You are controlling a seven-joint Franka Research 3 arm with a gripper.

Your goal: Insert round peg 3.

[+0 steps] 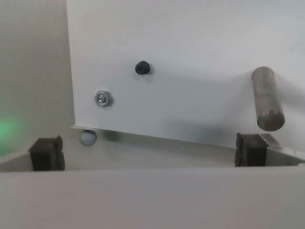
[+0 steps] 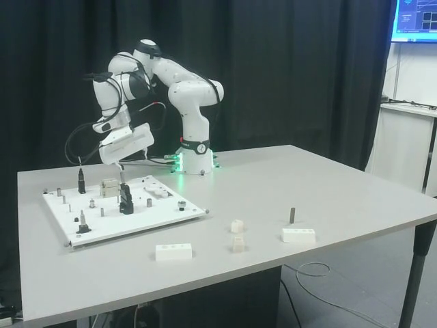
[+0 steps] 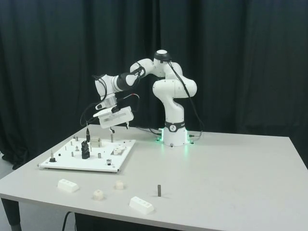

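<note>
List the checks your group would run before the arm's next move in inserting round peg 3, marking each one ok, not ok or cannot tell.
1. Gripper open: ok, its fingers stand wide apart.
2. Gripper empty: ok, nothing sits between the fingers.
3. Gripper over the white flat board: ok, both room views show it above the board.
4. Grey metal round peg centred between the fingers: not ok, it is off to one side, by one finger.
5. This peg is number 3: cannot tell, no marking shows.
6. Target hole located: cannot tell, no open hole is visible.
</note>
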